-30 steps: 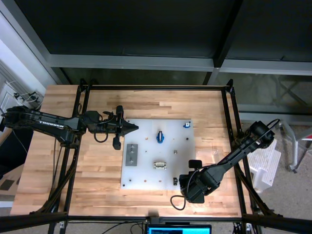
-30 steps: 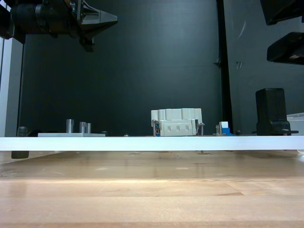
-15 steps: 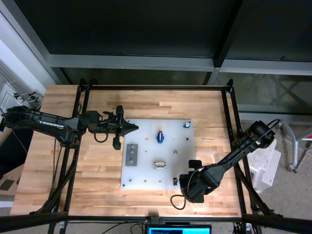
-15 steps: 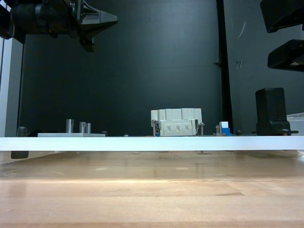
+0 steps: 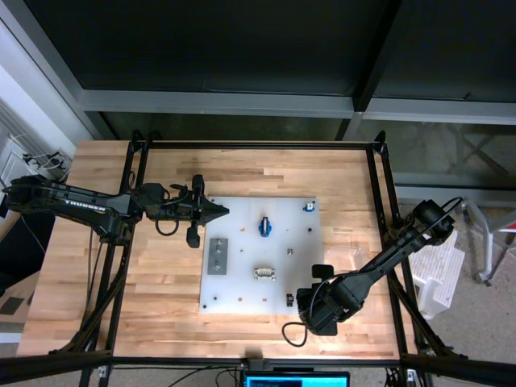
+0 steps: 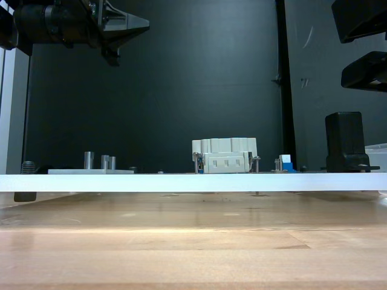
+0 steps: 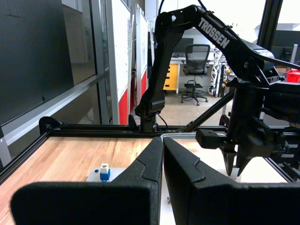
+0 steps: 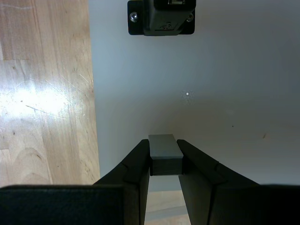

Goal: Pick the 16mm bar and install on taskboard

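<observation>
The 16mm bar [image 8: 165, 158] is a small grey piece clamped between the fingers of my right gripper [image 8: 165, 146]. It hangs over the white taskboard [image 8: 220, 84] close to the board's edge, a short way from a black connector [image 8: 161, 17]. From above, my right gripper [image 5: 310, 301] is at the taskboard's [image 5: 242, 278] near right corner. My left gripper [image 5: 221, 211] is shut and empty, held high over the board's far left corner; in the low view this left gripper [image 6: 143, 25] sits well above the board [image 6: 181, 182].
On the board stand a grey block [image 5: 218, 255] with short pegs [image 6: 89, 161], a blue knob [image 5: 265, 226], a beige connector [image 6: 225, 156] and a black connector [image 6: 344, 142]. Bare wood [image 8: 44, 93] borders the board. A black frame [image 5: 131, 242] rings the table.
In the low view the right gripper has sunk a little toward the board. The left arm has not moved.
</observation>
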You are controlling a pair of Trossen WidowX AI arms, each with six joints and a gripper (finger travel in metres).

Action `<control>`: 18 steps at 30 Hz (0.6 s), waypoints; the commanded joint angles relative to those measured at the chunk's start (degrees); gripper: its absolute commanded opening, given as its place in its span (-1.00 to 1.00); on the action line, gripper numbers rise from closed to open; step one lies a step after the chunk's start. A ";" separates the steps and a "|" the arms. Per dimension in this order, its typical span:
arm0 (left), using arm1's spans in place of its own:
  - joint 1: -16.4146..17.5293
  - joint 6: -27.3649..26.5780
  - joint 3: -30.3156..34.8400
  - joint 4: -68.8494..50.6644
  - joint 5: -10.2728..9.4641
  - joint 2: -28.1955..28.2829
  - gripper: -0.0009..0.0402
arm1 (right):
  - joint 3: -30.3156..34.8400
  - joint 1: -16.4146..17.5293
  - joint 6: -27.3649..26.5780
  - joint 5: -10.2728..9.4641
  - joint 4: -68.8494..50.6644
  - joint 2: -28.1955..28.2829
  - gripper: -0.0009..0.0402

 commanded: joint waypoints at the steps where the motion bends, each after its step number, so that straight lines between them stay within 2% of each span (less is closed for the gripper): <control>1: 0.00 0.00 0.02 0.00 0.02 0.00 -0.96 | 0.11 0.00 0.04 0.09 -0.22 -0.20 -0.65; 10: 0.00 0.00 0.02 0.02 0.02 0.02 -0.96 | 0.17 0.00 0.02 0.07 -0.87 -1.18 -0.28; 18: 0.00 0.00 0.02 0.00 0.02 0.00 -0.96 | 0.17 0.00 0.00 -0.26 -1.92 -3.78 -0.08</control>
